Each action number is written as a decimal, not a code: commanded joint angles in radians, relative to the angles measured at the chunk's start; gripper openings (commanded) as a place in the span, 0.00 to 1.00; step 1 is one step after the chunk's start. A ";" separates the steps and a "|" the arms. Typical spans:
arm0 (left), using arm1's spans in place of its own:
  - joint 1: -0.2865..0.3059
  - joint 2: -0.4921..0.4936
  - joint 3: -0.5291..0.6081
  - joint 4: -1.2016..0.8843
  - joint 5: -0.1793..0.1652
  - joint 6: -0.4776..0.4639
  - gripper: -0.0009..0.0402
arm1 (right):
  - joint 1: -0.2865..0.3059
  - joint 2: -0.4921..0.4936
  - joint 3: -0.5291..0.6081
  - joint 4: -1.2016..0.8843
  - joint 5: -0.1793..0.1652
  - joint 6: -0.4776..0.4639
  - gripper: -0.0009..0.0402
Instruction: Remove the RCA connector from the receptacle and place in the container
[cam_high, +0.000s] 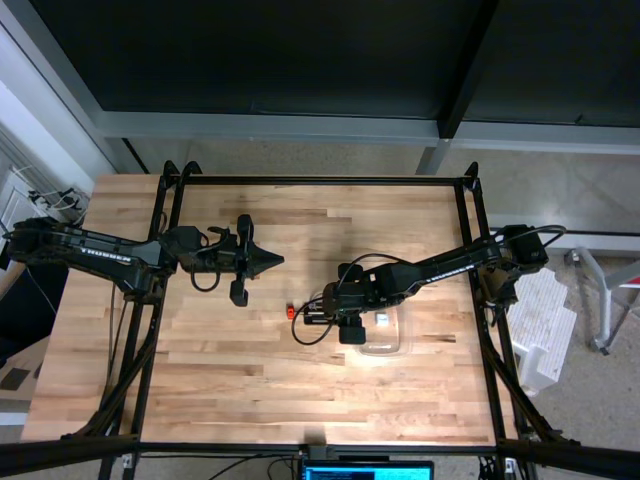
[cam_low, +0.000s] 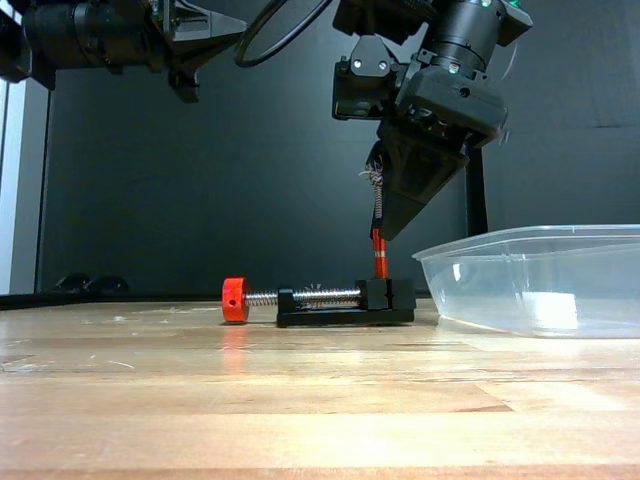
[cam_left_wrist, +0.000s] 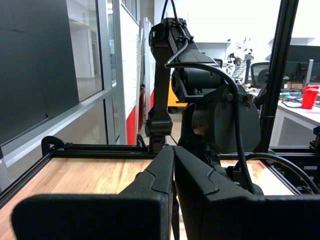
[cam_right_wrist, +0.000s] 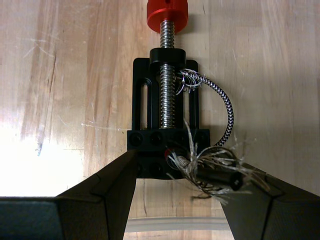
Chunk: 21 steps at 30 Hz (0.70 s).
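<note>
RCA connector (cam_low: 378, 258) upright in the receptacle (cam_low: 345, 302)
The slim red plug with frayed braided wire stands in the black, blocky, steel-screwed fixture, just beside the clear, round-cornered container (cam_low: 520, 292) on the woodgrain desk (cam_low: 300, 400). The right gripper (cam_low: 389, 228) is spread wide astride the plug; the left gripper (cam_high: 270, 260) is pinched closed, aloft and well apart.

The right gripper (cam_right_wrist: 186, 165) holds its fingers (cam_right_wrist: 100, 195) spread on either side of the RCA connector (cam_right_wrist: 175, 159). The connector's red part sits at the near end of the black receptacle (cam_right_wrist: 142, 115). A frayed braided cable (cam_right_wrist: 227, 107) loops beside the receptacle's threaded screw (cam_right_wrist: 167, 95) and red knob (cam_right_wrist: 167, 12) on the wooden worktop (cam_right_wrist: 65, 75).
</note>
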<state>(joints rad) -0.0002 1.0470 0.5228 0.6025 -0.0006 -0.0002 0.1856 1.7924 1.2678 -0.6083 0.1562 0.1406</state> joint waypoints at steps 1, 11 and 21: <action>0.000 0.000 0.000 0.000 0.000 0.000 0.02 | 0.000 -0.001 -0.002 0.005 0.000 0.008 0.50; 0.000 0.000 0.000 0.000 0.000 0.000 0.02 | 0.000 -0.001 -0.009 0.012 -0.002 0.008 0.43; 0.000 0.000 0.000 0.000 0.000 0.000 0.02 | 0.000 -0.001 -0.010 0.032 0.000 0.006 0.30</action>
<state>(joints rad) -0.0002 1.0470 0.5228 0.6025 -0.0010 0.0002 0.1852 1.7920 1.2583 -0.5762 0.1551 0.1478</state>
